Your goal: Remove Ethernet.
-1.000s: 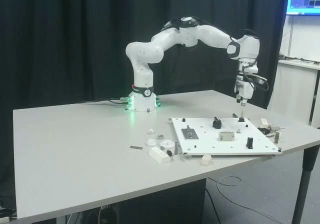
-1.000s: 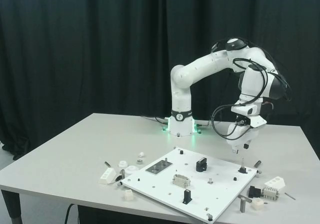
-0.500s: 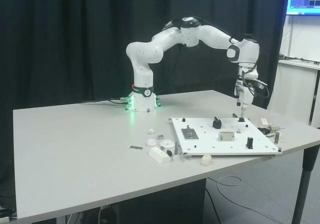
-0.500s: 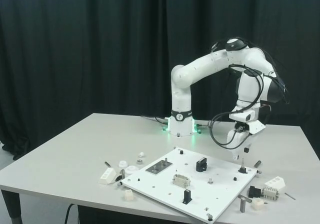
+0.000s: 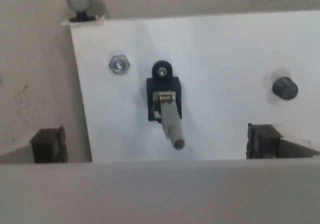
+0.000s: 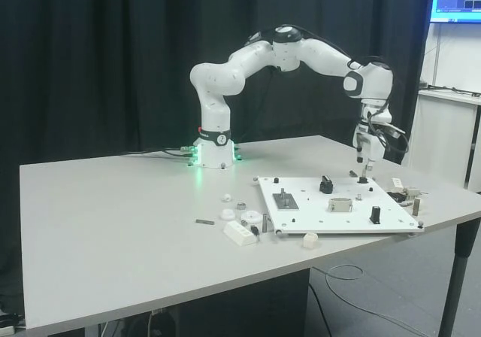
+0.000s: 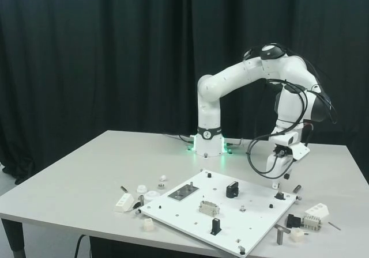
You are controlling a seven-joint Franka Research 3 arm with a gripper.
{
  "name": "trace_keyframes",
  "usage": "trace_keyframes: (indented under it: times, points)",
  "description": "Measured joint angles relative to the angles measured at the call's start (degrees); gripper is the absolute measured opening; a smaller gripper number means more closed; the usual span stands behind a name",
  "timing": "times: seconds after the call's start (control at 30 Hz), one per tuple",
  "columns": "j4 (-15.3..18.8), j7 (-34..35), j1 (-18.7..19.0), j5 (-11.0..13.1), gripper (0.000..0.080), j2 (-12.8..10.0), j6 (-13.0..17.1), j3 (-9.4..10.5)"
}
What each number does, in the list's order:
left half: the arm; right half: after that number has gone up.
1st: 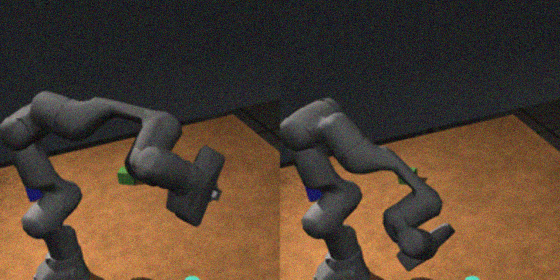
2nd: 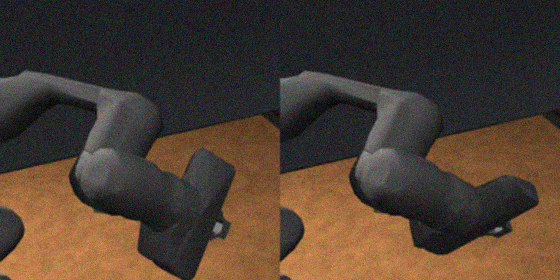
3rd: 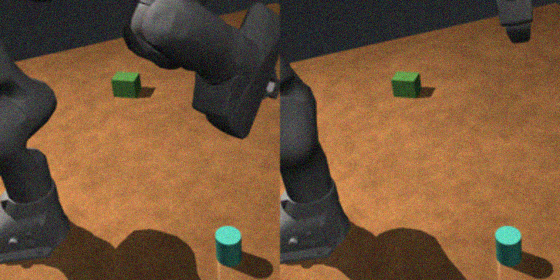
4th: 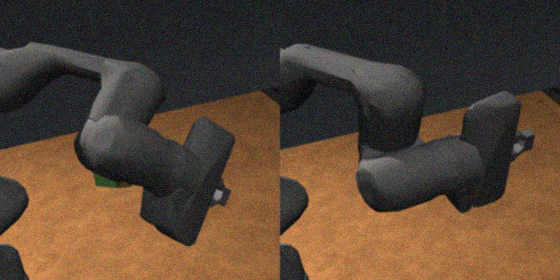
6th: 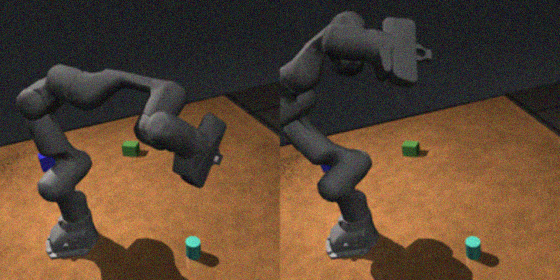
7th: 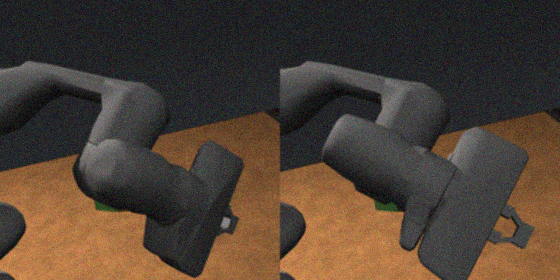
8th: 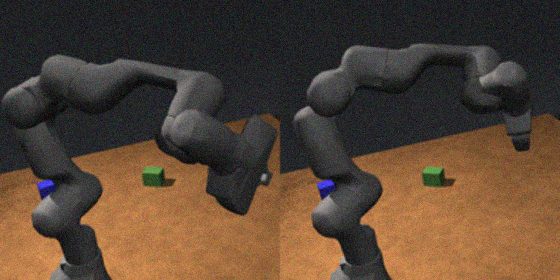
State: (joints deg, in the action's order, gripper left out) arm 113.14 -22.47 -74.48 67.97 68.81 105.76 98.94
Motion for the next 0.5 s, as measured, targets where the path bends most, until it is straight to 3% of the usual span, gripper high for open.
trace_keyframes:
  times: [0.5]
  points:
    - [-0.2, 0.2, 0.1, 0.0, 0.0800, 0.0, 3.0, 2.30]
